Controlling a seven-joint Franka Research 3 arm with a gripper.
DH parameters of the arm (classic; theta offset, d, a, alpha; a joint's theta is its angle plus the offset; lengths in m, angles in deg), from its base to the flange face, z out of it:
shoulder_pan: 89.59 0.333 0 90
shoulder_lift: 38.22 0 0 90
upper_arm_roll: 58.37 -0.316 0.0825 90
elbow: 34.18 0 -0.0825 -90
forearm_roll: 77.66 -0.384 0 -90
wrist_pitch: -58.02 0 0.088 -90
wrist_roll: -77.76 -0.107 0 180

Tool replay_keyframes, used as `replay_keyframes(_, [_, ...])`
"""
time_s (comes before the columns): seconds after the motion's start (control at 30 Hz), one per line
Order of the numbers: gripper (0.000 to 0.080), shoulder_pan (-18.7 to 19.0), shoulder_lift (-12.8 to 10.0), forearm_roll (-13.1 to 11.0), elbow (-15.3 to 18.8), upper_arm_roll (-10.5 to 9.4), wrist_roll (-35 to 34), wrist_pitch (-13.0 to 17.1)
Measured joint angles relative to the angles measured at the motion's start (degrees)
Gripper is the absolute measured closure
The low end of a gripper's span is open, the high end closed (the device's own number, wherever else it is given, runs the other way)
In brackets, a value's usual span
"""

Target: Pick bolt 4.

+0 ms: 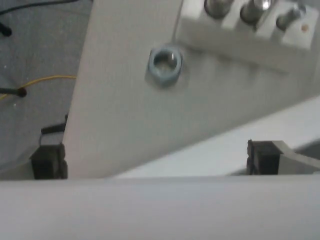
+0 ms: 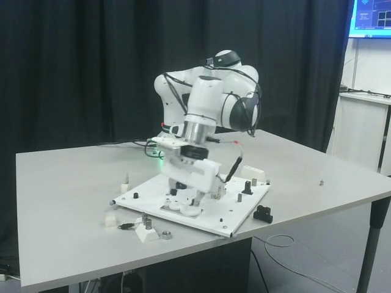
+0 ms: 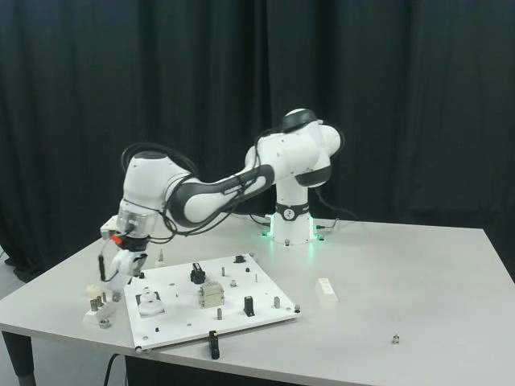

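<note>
Wrist view: my tool [image 1: 155, 160] hangs spread and empty over the white board's [image 1: 125, 115] edge. The bolt holder [image 1: 250, 27] sits beyond a loose nut [image 1: 165, 64], off the board on the tabletop [image 2: 67, 183]. Its bolts [image 1: 252, 10] stand upright; which one is bolt 4 I cannot tell.
</note>
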Motion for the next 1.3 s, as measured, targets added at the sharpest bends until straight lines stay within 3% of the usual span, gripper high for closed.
replay_keyframes(0.6, [0.0003, -12.65, -0.02, 2.52, -11.69, -7.27, 0.02, -0.41])
replay_keyframes(1.3, [0.0003, -21.85, 1.02, 11.71, -22.14, -15.9, -4.06, -2.83])
